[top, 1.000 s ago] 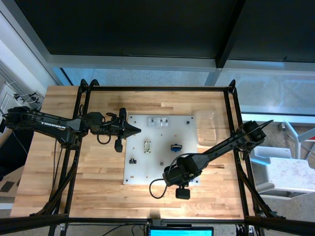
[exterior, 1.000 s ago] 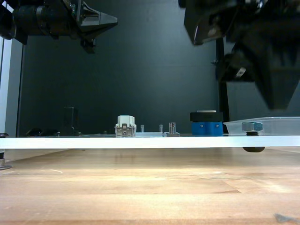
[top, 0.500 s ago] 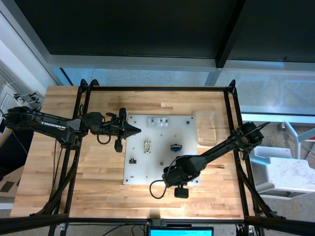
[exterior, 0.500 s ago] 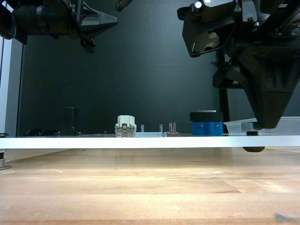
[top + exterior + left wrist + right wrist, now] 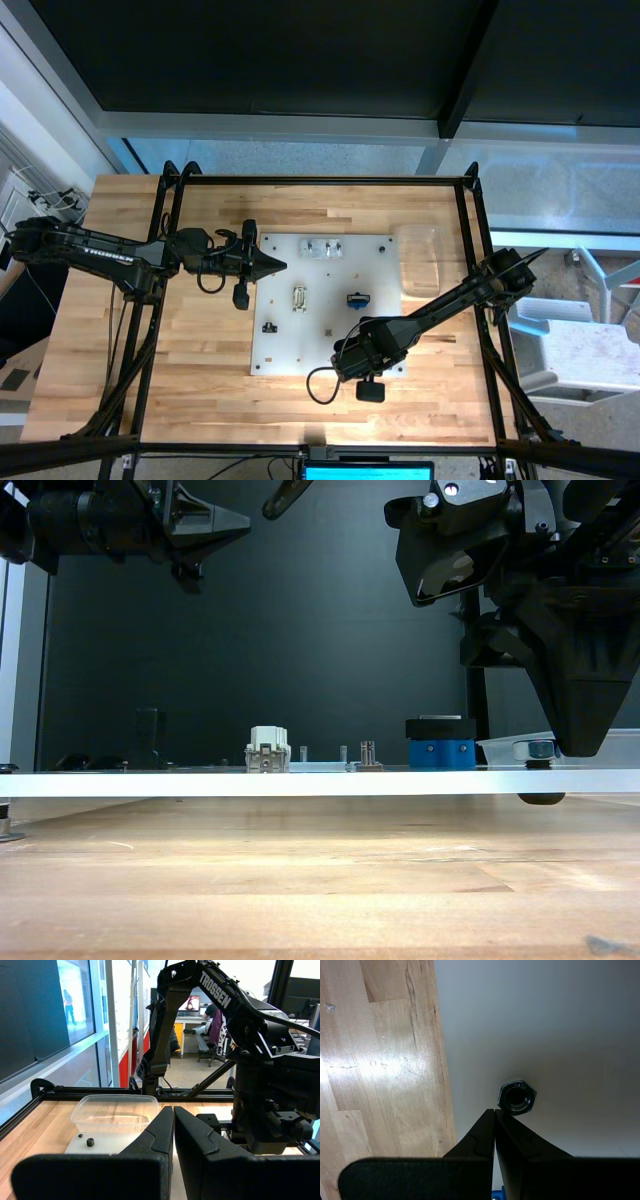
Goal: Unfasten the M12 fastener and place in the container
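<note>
Right hand [image 5: 495, 1111] beside nut [image 5: 531, 1095], left [image 5: 278, 265] aloft

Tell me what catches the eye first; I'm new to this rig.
The right gripper, shut and empty, hangs low at the near right edge of the white board, just beside the silver nut on its stud. The left gripper, shut, hangs high over the board's left edge; the clear container sits off its far right side.

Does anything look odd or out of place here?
Only this: the right hand is shut on nothing, tips beside the nut on its stud. The left hand hangs shut over the left edge of the board.
</note>
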You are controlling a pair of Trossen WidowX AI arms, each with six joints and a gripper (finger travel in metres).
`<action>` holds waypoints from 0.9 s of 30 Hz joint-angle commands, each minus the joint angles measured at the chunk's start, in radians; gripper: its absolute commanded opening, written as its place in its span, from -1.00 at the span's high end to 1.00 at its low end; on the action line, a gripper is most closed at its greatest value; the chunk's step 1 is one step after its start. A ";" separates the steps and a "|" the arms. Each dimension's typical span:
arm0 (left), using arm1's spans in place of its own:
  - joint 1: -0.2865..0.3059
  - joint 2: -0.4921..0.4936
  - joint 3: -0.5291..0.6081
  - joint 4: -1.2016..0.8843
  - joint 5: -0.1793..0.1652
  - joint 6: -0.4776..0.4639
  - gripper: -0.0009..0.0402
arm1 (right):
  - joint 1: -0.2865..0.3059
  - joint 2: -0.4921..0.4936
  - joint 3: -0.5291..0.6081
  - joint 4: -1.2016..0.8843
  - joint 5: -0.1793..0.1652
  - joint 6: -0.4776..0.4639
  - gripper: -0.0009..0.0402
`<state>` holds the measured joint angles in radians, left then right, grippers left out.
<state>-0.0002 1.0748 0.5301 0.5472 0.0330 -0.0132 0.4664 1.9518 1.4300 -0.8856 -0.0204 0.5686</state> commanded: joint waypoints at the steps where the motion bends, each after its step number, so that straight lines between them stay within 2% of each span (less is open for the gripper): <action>1: 0.000 0.000 0.000 0.000 0.000 0.000 0.96 | -0.001 0.000 0.000 -0.003 0.019 -0.008 0.96; 2: 0.000 0.000 0.000 0.000 0.000 0.000 0.96 | -0.002 -0.003 0.000 -0.018 0.066 -0.006 0.96; 4: 0.000 0.000 0.000 0.000 0.000 0.000 0.96 | -0.001 -0.012 0.000 -0.061 0.201 0.030 0.96; 5: 0.000 0.000 0.000 0.000 0.000 0.000 0.96 | -0.001 -0.018 0.000 -0.082 0.248 0.035 0.96; 6: 0.000 0.000 0.000 0.000 0.000 0.000 0.96 | -0.001 -0.023 0.000 -0.096 0.266 0.034 0.96; 13: 0.000 0.000 0.000 0.000 0.000 0.000 0.96 | 0.000 -0.054 0.000 -0.125 0.259 0.053 0.96; 15: 0.000 0.000 0.000 0.000 0.000 0.000 0.96 | 0.001 -0.064 0.000 -0.124 0.251 0.058 0.96; 16: 0.000 0.000 0.000 0.000 0.000 0.000 0.96 | 0.003 -0.068 0.002 -0.124 0.235 0.063 0.96; 18: 0.000 0.000 0.000 0.000 0.000 0.000 0.96 | 0.005 -0.079 0.005 -0.122 0.183 0.063 0.96; 24: 0.000 0.000 0.000 -0.002 0.000 0.000 0.96 | 0.006 -0.092 0.053 -0.103 -0.019 0.059 0.96; 25: 0.000 0.000 0.000 -0.001 0.001 0.000 0.96 | 0.006 -0.093 0.057 -0.096 -0.046 0.056 0.96; 27: 0.000 0.000 0.000 0.000 0.000 0.000 0.96 | 0.006 -0.093 0.059 -0.083 -0.059 0.056 0.96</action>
<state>-0.0002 1.0748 0.5301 0.5468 0.0330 -0.0135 0.4702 1.8595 1.4868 -0.9779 -0.0689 0.6277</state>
